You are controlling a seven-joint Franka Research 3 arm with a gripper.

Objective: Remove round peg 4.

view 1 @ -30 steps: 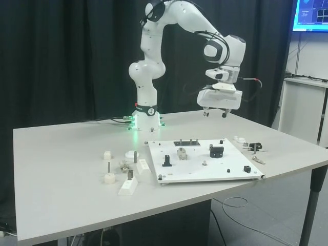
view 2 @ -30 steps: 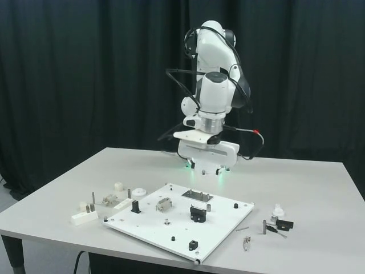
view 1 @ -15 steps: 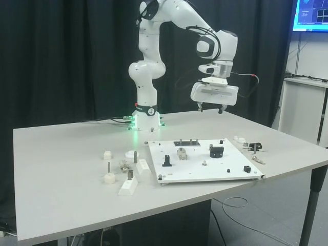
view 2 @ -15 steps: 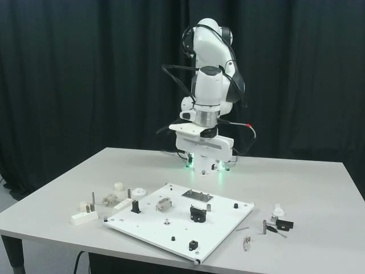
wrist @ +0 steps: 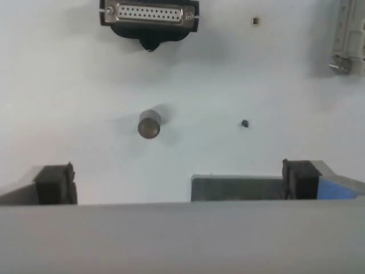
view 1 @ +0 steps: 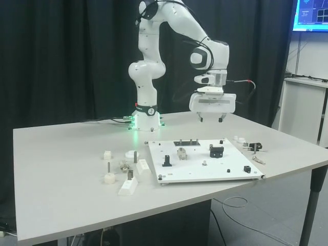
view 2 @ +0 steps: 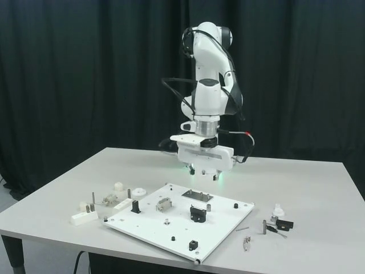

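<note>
In the wrist view a short grey round peg (wrist: 149, 124) stands upright in the white board (wrist: 68, 85), between a black multi-pin connector (wrist: 149, 16) and a dark grey plate (wrist: 236, 188). My gripper (wrist: 177, 181) is open, its black fingertips (wrist: 54, 182) set wide apart with nothing between them. From the room cameras, the gripper (view 1: 210, 119) (view 2: 203, 173) hangs well above the board's (view 1: 205, 169) (view 2: 228, 222) edge on the robot-base side. The peg (view 2: 209, 207) stands beside the black connector mount (view 2: 197, 214).
Other fixtures stand on the board: a black bracket (view 1: 167, 161), a metal part (view 2: 163, 204), a small black block (view 1: 247, 169). Loose white blocks and pegs (view 1: 128, 182) lie off one side of the board, small parts (view 1: 253, 147) off the other. A white cabinet (view 1: 302, 110) stands beyond the table.
The arm has swung the gripper lower and over toward the board's base-side edge. The fingers stay open and nothing on the table has moved.
</note>
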